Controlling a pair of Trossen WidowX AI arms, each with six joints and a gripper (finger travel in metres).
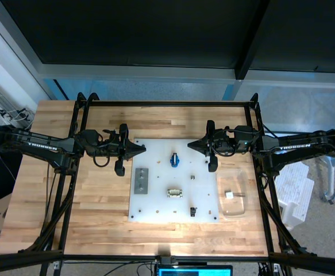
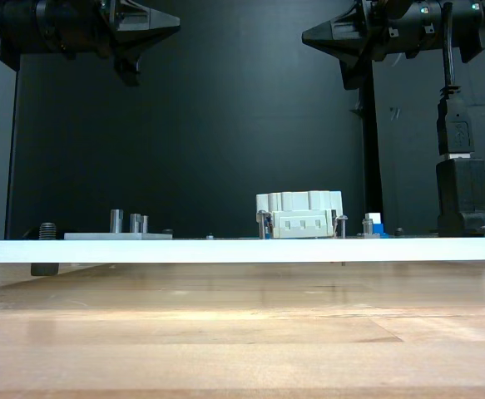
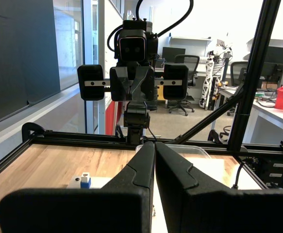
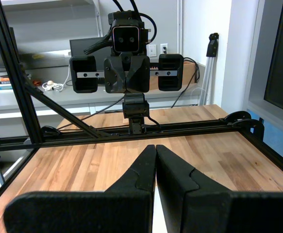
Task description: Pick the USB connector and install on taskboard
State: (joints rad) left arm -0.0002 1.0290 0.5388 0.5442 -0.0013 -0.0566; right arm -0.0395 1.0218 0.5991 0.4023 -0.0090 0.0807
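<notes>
One risk, seen in the low view: the connector (image 2: 456, 125) stands in the port (image 2: 462, 195) at right, and its high cable's pull might loosen it. High view: left gripper (image 1: 139, 148) and right gripper (image 1: 193, 144) hover level over the board's (image 1: 156, 207) far edge. Wrist views: both finger pairs are pressed together, empty.

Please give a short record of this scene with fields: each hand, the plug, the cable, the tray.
left hand: shut, empty, high over the board's far left corner
right hand: shut, empty, high over the board's far edge
plug: stands in the port, silver band between, nothing holding it
cable: rises from the plug
tray: holds only the white block
</notes>
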